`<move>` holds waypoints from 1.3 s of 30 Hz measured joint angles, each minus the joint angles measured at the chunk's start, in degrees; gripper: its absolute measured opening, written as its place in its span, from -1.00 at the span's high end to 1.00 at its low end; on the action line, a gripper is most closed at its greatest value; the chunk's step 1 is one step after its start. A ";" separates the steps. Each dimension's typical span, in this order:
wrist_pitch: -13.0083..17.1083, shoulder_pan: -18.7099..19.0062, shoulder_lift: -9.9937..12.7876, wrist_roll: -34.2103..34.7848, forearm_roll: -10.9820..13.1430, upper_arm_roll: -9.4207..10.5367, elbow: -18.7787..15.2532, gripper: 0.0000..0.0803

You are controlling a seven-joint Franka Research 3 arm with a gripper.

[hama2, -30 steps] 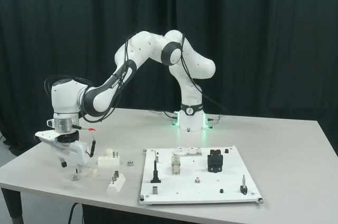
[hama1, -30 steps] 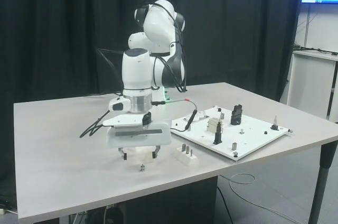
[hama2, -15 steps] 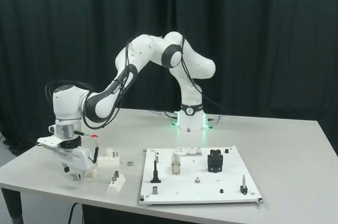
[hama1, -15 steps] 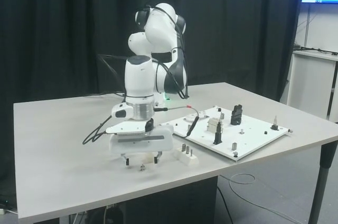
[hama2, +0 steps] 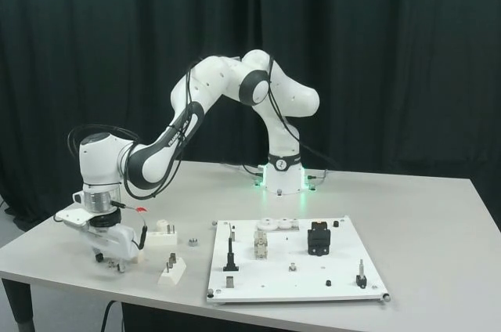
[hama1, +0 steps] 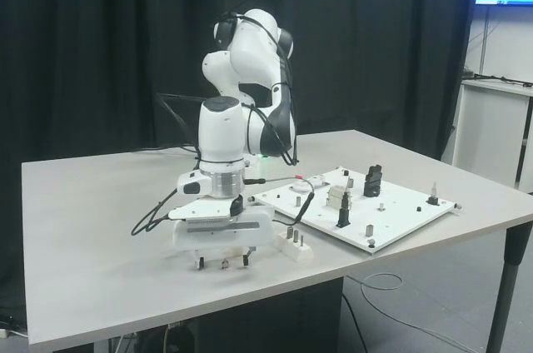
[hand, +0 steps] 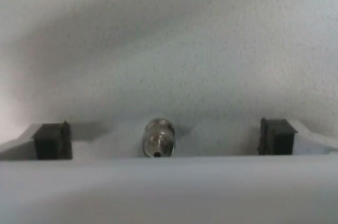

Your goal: Pick BNC.

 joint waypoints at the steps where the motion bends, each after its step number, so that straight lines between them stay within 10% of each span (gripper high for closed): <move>1: 0.10 0.00 0.10 0.00 0.00 0.00 0.02 -0.99; 6: 0.47 0.00 0.64 -0.20 -0.01 -0.04 0.36 -0.97; 7: 0.47 -0.02 0.70 -0.32 -0.01 -0.06 0.47 -0.50; 17: 0.41 -0.02 0.78 -2.55 -0.01 -0.04 0.62 -0.50; 18: 0.40 -0.01 0.78 -2.75 -0.01 -0.02 0.63 0.44; 23: 0.29 0.02 0.78 -4.03 -0.01 0.01 0.67 0.68; 39: -1.85 0.24 0.74 -5.73 -0.01 -0.10 3.73 0.68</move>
